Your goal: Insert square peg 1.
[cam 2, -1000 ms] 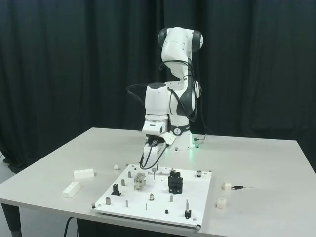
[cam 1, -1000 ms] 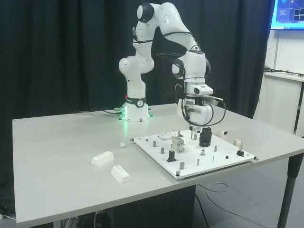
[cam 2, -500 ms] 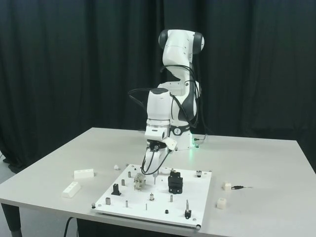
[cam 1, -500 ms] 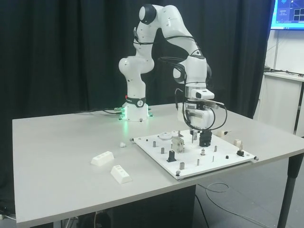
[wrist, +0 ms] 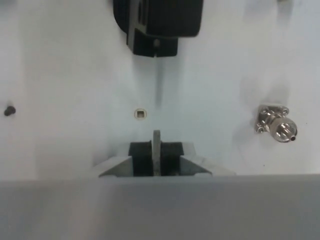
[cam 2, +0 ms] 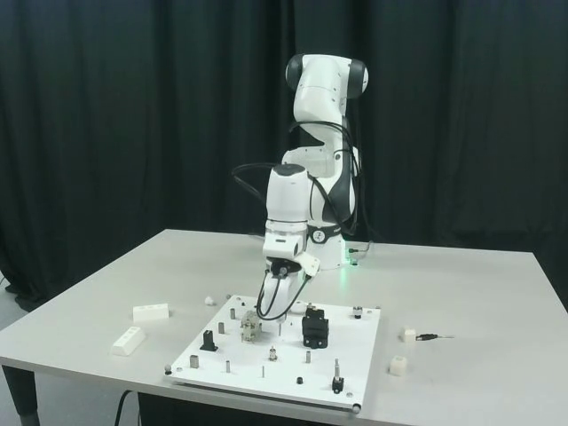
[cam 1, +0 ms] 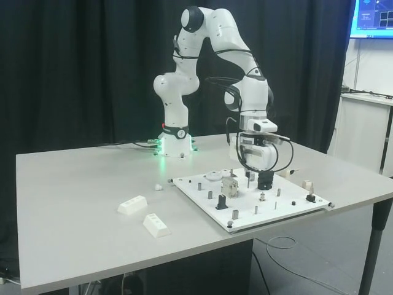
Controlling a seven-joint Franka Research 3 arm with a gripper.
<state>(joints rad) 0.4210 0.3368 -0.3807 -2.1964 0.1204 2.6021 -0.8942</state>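
- The gripper (wrist: 156, 157) pinches the square peg (wrist: 156, 150) upright between its pads, tip down, so it can go straight into a hole
- It hangs just above the white board (cam 1: 288, 206), near the small square hole (wrist: 141, 114) and the black block (wrist: 159, 25); by my reading, alignment comes next
- The wrist housing cuts off the peg's top
- In both room views the peg is too thin to judge its gap from the board

Tool (cam 1: 248, 179) lower — peg (wrist: 156, 159) nearer board (cam 1: 288, 206).
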